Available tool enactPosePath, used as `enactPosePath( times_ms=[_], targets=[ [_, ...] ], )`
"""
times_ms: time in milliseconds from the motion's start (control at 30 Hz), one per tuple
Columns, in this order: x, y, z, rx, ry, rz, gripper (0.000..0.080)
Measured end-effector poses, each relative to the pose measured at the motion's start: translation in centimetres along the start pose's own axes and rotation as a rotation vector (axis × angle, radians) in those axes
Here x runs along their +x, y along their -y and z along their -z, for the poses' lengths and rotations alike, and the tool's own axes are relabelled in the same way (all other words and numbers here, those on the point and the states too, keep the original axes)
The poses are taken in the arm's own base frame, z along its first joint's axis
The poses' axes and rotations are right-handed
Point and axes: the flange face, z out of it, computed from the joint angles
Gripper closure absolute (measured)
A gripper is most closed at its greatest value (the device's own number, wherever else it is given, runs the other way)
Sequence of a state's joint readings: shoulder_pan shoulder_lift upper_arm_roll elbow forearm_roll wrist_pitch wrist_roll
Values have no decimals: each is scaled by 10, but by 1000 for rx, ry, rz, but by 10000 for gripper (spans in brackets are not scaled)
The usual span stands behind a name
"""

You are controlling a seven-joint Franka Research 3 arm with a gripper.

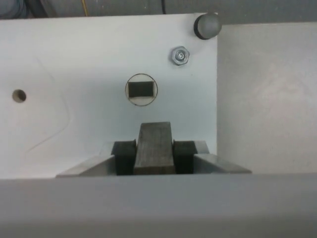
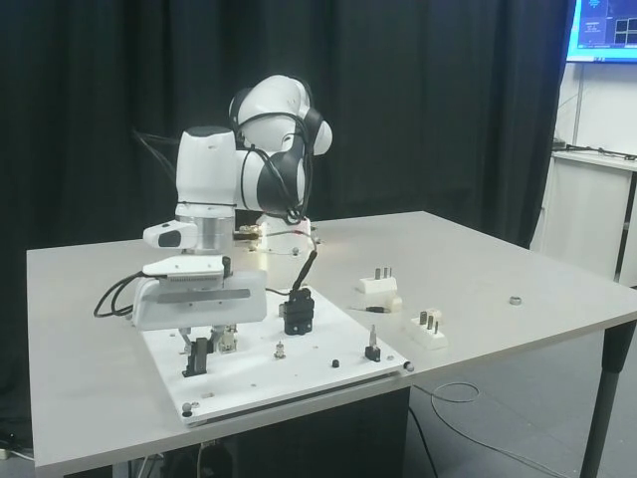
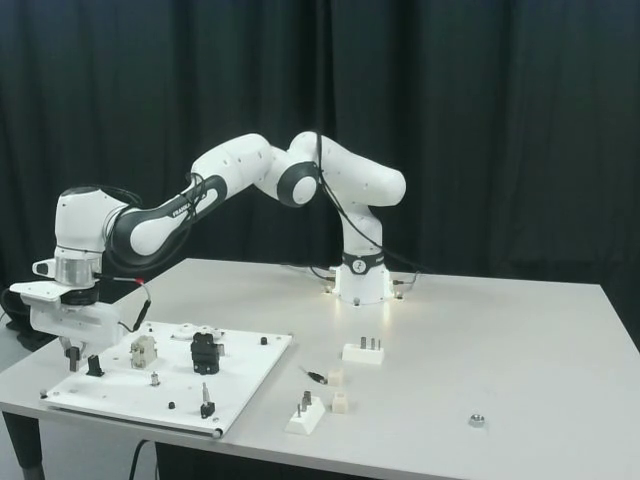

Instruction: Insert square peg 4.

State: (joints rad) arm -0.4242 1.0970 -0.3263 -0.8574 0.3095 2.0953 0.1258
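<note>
Gripping the square peg (image 1: 155,148) betw. its black pads, the tool (image 1: 154,157) is closed on it, wrist view. Peg's free end sits just short of the square hole (image 1: 141,89) in a round insert of the white board (image 1: 74,74), not yet entered. Beyond: hex nut (image 1: 180,55), then a grey rubber foot (image 1: 207,26) at the board's corner. Room views: board lies on the grey table (image 3: 520,330), tool (image 3: 72,345) low over its far-left end.

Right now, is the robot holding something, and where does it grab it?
Yes. The gripper holds a grey square peg, pinched on two opposite sides between its fingers.
</note>
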Motion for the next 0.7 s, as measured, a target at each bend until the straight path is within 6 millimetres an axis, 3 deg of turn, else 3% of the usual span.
enactPosePath(
  times_ms=[700],
  targets=[
    [-3,11,-5,-5,14,25,649]
  ],
)
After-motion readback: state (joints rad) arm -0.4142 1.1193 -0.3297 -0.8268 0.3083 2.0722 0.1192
